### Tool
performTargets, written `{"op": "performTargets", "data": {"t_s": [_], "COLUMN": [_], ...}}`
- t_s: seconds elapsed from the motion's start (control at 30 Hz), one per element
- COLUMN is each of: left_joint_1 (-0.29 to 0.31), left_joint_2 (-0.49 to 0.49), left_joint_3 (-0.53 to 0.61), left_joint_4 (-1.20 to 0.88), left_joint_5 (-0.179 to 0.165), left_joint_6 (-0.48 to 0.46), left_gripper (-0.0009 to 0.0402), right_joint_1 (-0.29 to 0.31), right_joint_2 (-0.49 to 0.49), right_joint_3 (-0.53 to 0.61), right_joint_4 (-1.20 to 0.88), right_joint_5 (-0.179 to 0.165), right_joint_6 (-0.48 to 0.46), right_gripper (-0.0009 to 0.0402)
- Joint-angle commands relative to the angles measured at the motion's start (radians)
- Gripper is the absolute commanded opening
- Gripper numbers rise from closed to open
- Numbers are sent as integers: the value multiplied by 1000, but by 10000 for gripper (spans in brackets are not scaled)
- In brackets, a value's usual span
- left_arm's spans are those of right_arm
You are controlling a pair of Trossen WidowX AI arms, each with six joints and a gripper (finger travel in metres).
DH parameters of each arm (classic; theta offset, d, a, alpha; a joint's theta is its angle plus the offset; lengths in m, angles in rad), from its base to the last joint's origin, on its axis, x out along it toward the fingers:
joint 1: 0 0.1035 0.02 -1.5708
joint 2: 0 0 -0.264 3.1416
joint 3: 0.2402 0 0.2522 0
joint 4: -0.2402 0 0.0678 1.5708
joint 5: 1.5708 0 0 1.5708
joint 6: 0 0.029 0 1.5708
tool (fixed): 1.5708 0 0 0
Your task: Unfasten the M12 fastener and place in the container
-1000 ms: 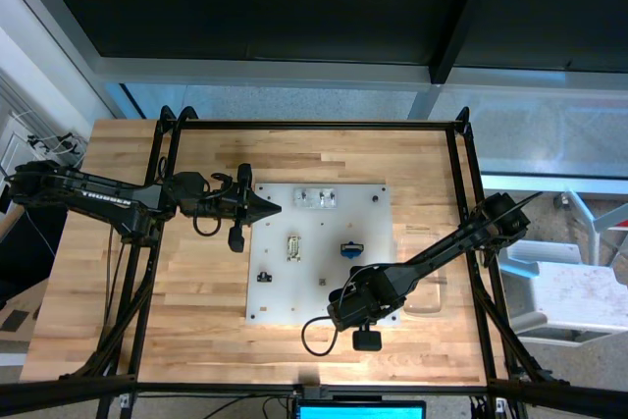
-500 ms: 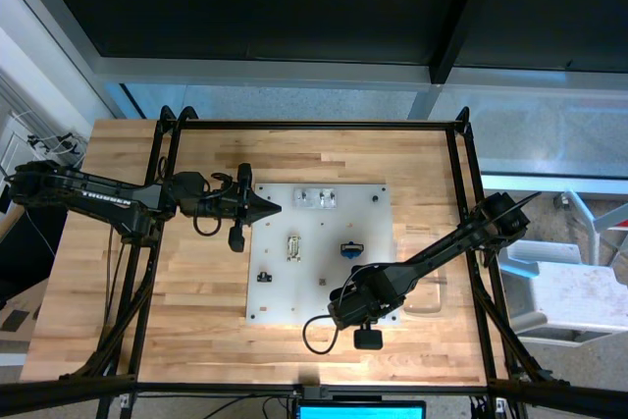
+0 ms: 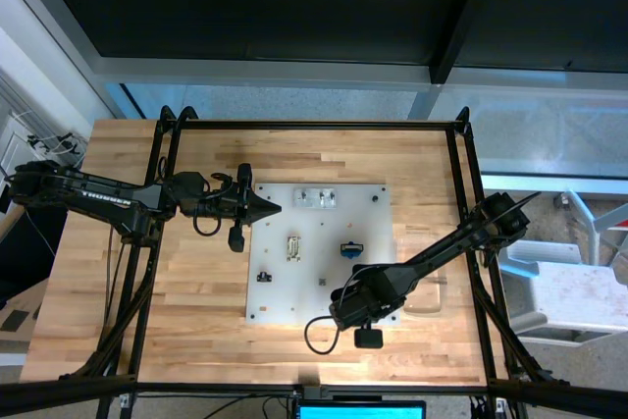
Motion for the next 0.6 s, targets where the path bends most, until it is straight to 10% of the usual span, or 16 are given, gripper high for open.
{"op": "performTargets", "data": {"t_s": [0.03, 0.27, 0.6], "left_joint_1": [0, 0, 0], "left_joint_2": [0, 0, 0], "left_joint_3": [0, 0, 0], "left_joint_4": [0, 1, 0], "left_joint_5": [0, 0, 0], "left_joint_6": [0, 0, 0], "left_gripper": [0, 0, 0], "right_joint_1": [0, 0, 0], "right_joint_2": [-5, -23, -41], "right_joint_3": [11, 12, 52], "right_joint_4": [-84, -111, -101], "right_joint_5": [165, 137, -143], "right_joint_6": [56, 57, 39], "right_gripper": [0, 0, 0]}}
